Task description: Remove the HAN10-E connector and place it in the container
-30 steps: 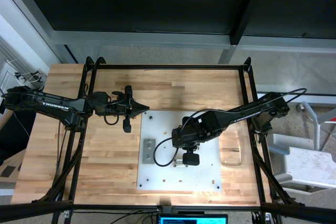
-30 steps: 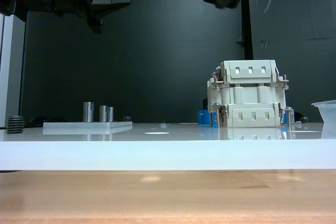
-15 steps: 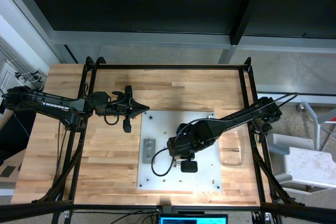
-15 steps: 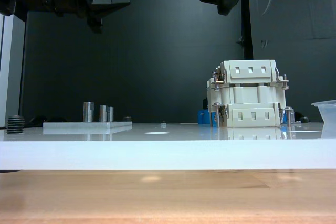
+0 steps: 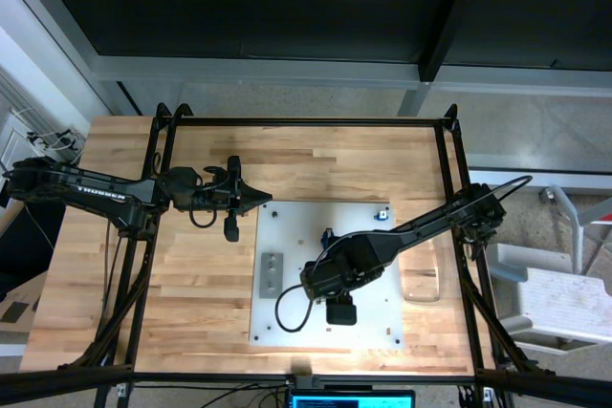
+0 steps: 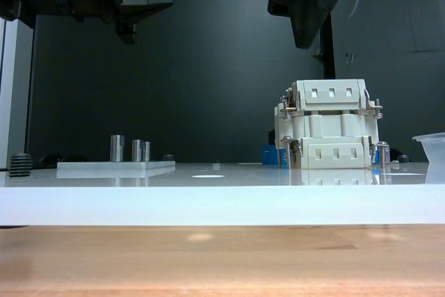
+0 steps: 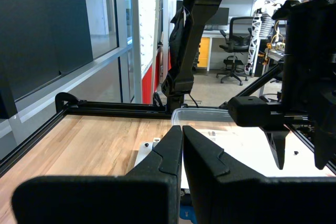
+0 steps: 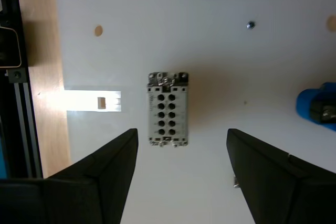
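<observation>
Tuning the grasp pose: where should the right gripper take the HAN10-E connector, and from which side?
Likely best: come straight down and pinch the HAN10-E connector across its two long sides, since its short ends carry screws and tabs. The right gripper, open above it, straddles that width. The left gripper sits shut, off to the left, away from it.

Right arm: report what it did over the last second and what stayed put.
The right gripper moved toward the near edge of the task board and lower, now hanging open above the HAN10-E connector, holding nothing. The left gripper stayed parked and shut by the board's far-left corner; connector and container have not moved.
</observation>
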Robot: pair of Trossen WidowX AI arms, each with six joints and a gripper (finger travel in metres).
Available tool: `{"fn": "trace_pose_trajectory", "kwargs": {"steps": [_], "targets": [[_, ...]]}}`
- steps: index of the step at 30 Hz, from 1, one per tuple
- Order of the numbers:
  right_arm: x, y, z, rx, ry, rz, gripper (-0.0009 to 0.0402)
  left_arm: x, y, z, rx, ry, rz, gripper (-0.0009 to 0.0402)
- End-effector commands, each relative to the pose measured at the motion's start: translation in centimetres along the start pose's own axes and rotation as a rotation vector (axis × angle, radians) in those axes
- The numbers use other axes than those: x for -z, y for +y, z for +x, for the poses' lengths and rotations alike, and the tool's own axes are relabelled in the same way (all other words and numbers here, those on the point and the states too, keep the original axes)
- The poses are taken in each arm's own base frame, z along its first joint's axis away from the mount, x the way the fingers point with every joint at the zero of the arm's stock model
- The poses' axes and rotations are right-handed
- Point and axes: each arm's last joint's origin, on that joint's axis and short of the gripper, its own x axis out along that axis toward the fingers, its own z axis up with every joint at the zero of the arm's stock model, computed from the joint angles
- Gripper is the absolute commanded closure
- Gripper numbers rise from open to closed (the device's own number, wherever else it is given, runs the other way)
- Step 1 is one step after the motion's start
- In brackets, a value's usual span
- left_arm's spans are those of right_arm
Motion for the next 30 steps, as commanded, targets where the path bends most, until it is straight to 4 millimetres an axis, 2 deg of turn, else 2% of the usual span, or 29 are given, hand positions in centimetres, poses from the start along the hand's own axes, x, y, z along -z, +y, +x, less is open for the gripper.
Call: {"fn": "trace_pose_trajectory", "kwargs": {"steps": [1,19,30], "targets": [[0.1,0.3,0.7,0.006,0.015,-0.001,0.0137,0.0,0.0,0.0,0.0,0.0,0.0,0.0393],[-0.4,1.1,4.5,0.046,0.063,-0.013,0.0127,0.0,0.0,0.0,0.0,0.0,0.0,0.0393],[-0.4,1.3,6.0,0.053,0.075,-0.025,0.0127,0.0,0.0,0.0,0.0,-0.001,0.0,0.0393]]}}
